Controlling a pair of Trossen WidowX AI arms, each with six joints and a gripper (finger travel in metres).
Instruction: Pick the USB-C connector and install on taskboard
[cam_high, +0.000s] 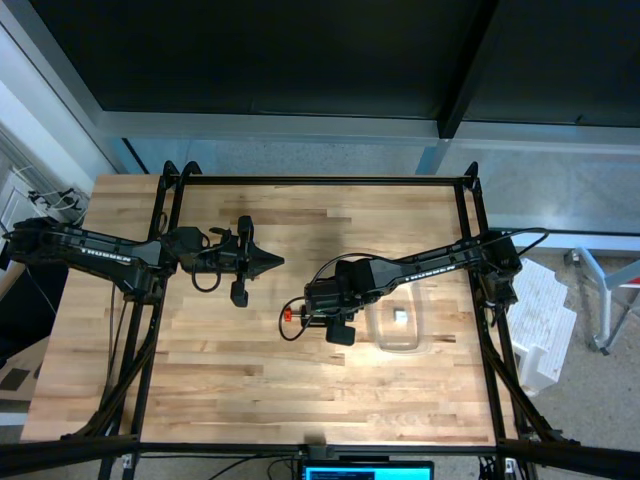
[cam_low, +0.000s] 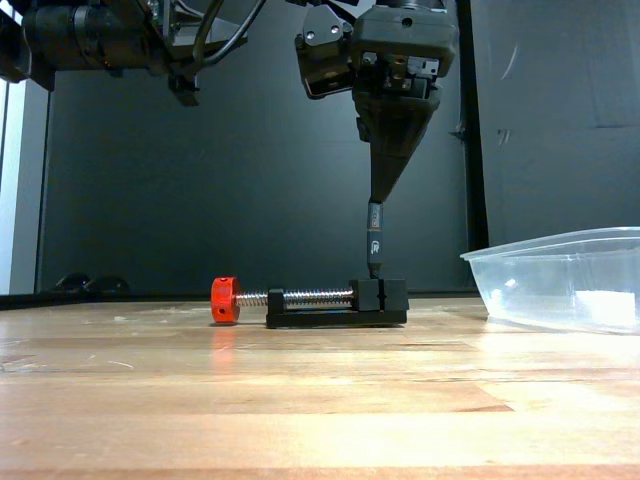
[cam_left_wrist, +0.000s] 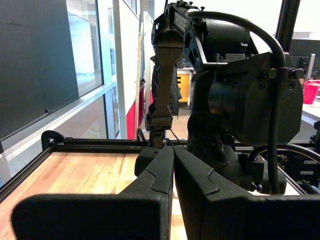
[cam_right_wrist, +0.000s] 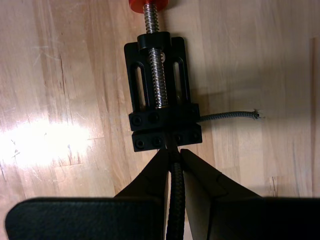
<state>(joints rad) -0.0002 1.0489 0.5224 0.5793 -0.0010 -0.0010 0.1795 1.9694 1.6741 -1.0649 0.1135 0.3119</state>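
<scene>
The right gripper (cam_low: 376, 200) hangs point-down over the middle of the wooden table (cam_high: 200, 350), its 2 fingers (cam_right_wrist: 161, 165) pinching the USB-C connector (cam_low: 374, 240), a thin dark stick held upright. The connector's lower tip meets the top of the taskboard (cam_low: 336, 304) at the end away from the red-orange knob (cam_low: 225, 299); whether it is seated in a slot cannot be told. The taskboard, a small black block, lies flat on the table with a bright threaded screw (cam_low: 310, 296) running from the knob into its body. In the right wrist view the fingers close on the connector just beside the block's bolted end piece, and a braided grey cord (cam_right_wrist: 228, 116) lies on the wood touching that same end. A clear plastic tray (cam_low: 560, 262) sits near the taskboard on the side away from the knob, with 1 white square piece (cam_high: 399, 315) inside it. The left gripper (cam_high: 270, 262) hovers above the table on the left side, well apart from the taskboard, and its 2 fingers (cam_left_wrist: 160, 172) are pressed together with nothing between them.
</scene>
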